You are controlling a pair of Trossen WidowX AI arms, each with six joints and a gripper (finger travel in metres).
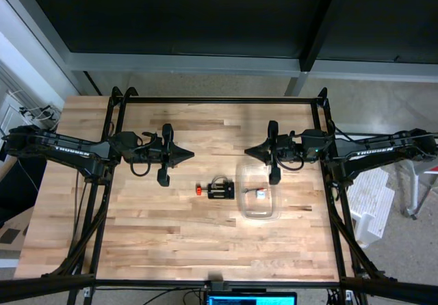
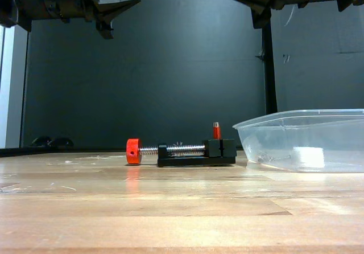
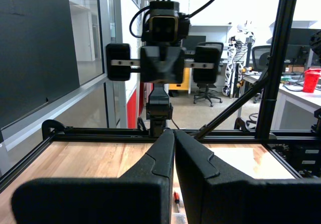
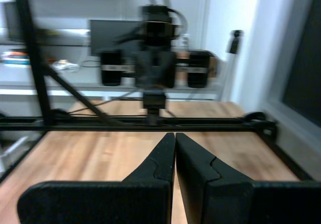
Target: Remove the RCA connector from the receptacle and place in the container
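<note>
The receptacle point(image 1: 220, 191) is a small black block with a red round tip point(image 1: 199, 190), lying mid-table; in the low view point(image 2: 196, 151) a short red post stands on it. Right beside it sits the container point(image 1: 274, 206), a clear tub point(image 2: 341, 130). A tiny slim dark piece that looks like the RCA connector point(image 1: 249, 190) lies inside the tub, near a small white square. My left gripper point(image 1: 189, 155) hangs shut and empty above the table, back-left of the block. Back by the tub's far end, my right gripper point(image 1: 248, 152) is likewise shut and empty.
A black frame rail point(image 1: 219, 100) runs along the table's far edge, with side struts at both ends. Each arm point(image 1: 61, 149) reaches in from its own side. A laptop edge point(image 1: 250, 297) shows at the near edge.
</note>
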